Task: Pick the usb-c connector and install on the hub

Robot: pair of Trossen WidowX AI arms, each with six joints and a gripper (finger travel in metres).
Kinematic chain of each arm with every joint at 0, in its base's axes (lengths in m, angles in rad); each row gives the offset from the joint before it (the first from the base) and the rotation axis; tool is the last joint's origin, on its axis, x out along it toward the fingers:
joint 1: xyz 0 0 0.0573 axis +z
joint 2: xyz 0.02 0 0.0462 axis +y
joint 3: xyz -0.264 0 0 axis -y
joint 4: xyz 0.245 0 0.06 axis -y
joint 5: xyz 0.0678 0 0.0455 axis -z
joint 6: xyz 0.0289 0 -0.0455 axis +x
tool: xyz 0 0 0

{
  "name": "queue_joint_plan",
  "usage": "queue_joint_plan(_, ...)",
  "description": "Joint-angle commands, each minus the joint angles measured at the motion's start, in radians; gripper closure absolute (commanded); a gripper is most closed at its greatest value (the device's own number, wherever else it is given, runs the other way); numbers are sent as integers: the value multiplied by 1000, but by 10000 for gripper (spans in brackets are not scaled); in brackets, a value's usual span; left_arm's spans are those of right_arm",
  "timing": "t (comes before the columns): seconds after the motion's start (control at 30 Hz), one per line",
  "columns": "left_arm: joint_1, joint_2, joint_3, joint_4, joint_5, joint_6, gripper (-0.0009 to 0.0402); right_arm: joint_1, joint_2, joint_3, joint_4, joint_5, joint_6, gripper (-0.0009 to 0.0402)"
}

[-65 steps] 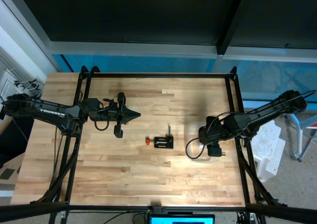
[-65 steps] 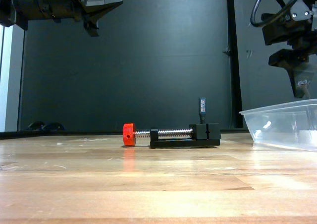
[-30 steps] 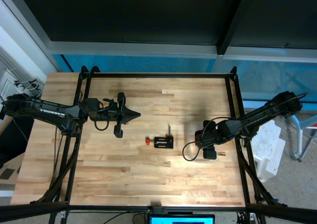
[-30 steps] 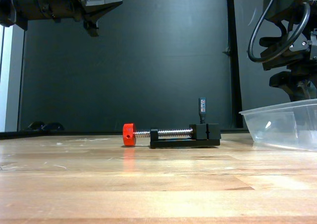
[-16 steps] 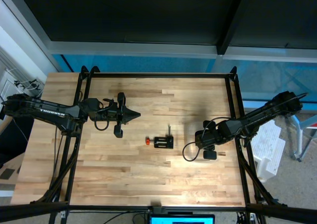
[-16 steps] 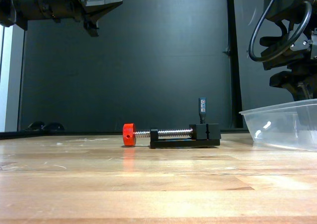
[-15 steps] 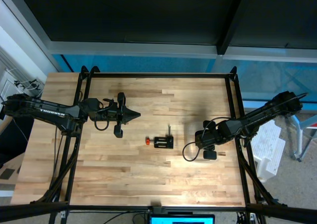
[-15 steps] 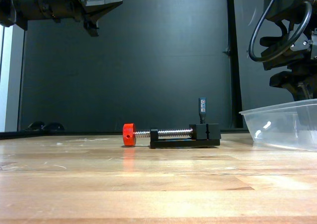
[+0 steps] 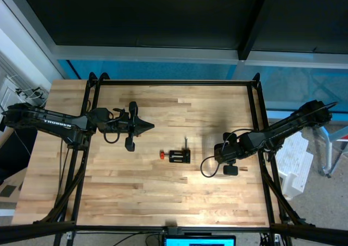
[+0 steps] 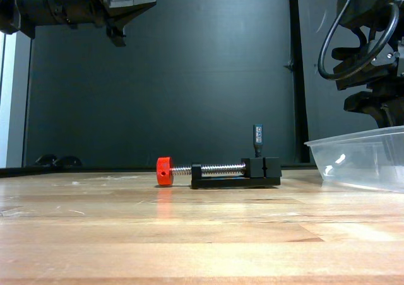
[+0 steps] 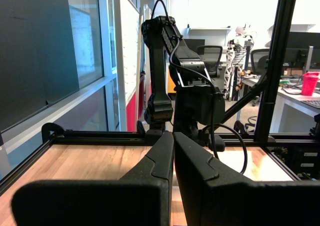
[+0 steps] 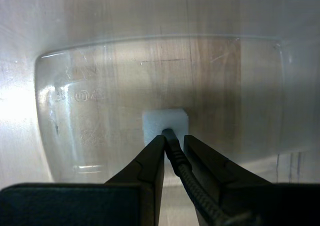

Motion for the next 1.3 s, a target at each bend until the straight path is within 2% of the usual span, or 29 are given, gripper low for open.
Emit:
queue_joint_plan(0.03, 0, 0, 0, 0, 0, 0, 393, 0, 0, 0, 0, 0, 0, 359)
queue_joint_plan(0.4, 0, 0, 0, 0, 0, 0, 393, 2, 0, 0, 0, 0, 0, 394)
queue_joint_plan(0.83, 0, 0, 0, 0, 0, 0, 393, 2, -2, 7, -5, -5, -2, 393)
queue_joint_plan(0.93, 0, 0, 0, 0, 0, 0, 393, 2, -6, 9, -5, -28, -6, 393)
queue_joint_plan(1.3, 0, 0, 0, 0, 0, 0, 393, 2, -40, 51, -80, -17, -19, 393)
